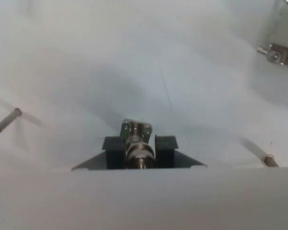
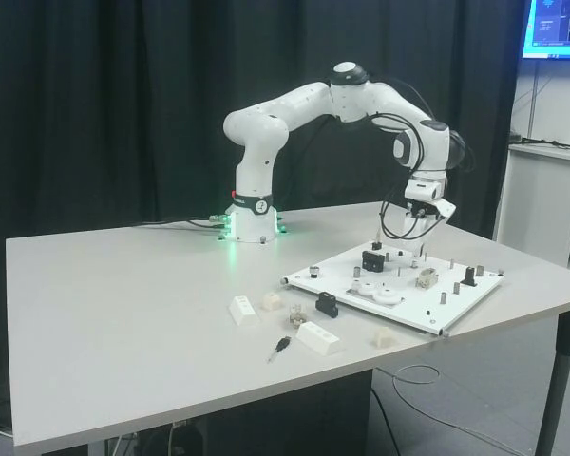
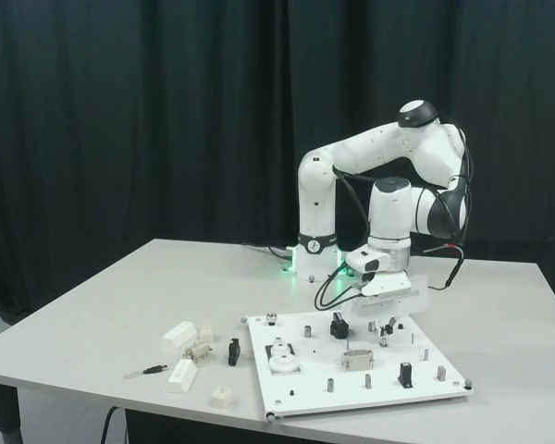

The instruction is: Remove BNC.

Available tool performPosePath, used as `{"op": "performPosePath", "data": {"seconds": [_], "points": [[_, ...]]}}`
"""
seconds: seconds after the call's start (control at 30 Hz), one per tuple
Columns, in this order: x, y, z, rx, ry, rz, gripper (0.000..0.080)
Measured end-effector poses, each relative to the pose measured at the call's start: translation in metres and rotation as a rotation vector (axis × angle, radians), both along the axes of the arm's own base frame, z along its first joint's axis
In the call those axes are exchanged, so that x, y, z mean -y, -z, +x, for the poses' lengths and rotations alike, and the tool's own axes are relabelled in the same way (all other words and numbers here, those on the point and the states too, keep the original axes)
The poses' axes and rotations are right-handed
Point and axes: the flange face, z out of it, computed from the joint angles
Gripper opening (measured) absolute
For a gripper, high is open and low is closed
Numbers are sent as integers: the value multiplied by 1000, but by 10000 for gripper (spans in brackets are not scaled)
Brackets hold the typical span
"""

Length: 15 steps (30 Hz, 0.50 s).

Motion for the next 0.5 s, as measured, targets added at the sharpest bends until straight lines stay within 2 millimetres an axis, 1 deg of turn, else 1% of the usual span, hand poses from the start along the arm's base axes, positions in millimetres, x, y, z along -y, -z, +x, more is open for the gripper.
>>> {"op": "performPosePath", "data": {"seconds": [0.5], "points": [[1, 0, -2, -12, 42, 3, 124]]}}
